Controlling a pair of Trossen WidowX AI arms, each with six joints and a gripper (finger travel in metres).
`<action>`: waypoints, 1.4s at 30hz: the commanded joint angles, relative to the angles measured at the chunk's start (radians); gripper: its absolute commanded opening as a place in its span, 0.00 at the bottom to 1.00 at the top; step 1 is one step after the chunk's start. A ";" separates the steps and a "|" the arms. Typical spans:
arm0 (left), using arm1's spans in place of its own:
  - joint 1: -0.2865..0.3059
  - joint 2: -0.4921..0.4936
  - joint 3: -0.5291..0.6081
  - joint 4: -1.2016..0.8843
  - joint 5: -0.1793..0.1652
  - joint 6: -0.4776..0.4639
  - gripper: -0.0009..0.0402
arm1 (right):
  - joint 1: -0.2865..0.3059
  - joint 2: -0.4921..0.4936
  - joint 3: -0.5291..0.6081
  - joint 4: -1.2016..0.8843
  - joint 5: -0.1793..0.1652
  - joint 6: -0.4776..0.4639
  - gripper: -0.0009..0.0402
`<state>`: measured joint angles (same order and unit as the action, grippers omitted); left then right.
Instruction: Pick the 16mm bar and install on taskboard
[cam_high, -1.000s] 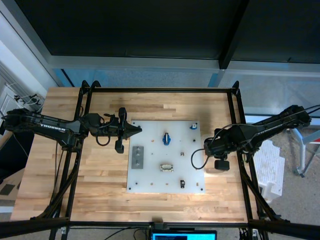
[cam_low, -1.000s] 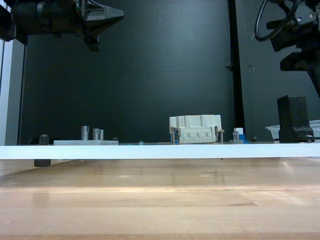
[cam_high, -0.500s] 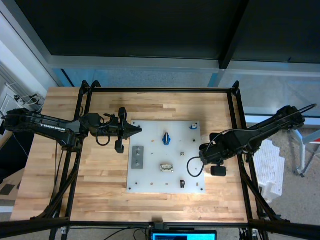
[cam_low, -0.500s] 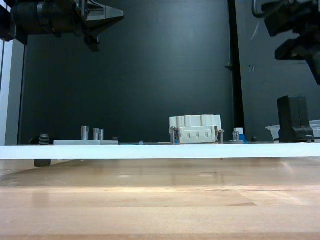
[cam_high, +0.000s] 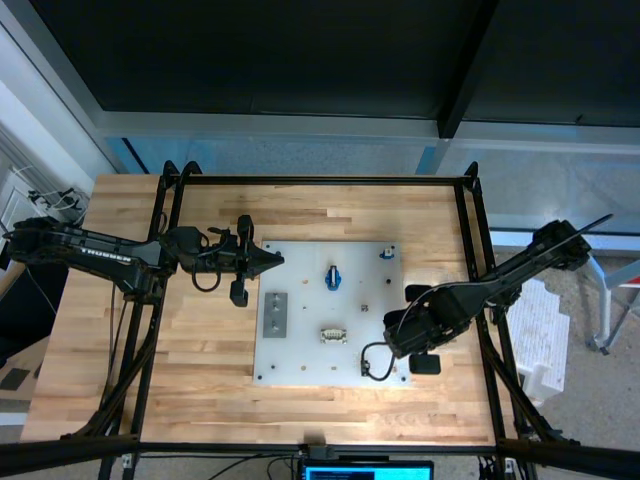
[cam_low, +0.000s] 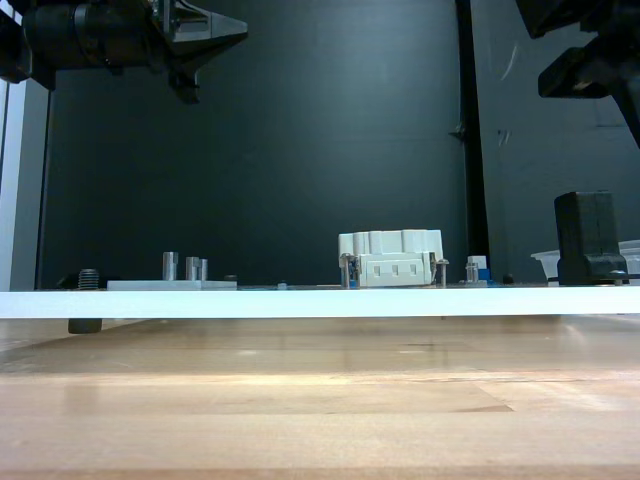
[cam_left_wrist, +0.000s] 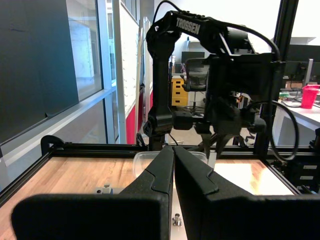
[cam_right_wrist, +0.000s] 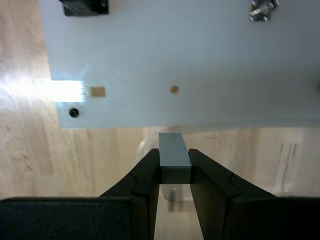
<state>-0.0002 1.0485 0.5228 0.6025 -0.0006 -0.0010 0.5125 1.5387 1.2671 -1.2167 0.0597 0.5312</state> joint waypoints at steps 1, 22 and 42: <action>0.000 0.000 0.000 0.000 0.000 0.000 0.02 | 0.023 0.019 0.012 0.024 0.002 0.030 0.04; 0.000 0.000 0.000 0.000 0.000 0.000 0.02 | 0.100 0.154 0.086 0.071 0.018 0.151 0.04; 0.000 0.000 0.000 0.000 0.000 0.000 0.02 | 0.116 0.219 0.084 0.125 0.018 0.150 0.04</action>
<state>-0.0002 1.0485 0.5228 0.6029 -0.0002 -0.0010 0.6277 1.7550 1.3521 -1.0969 0.0780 0.6827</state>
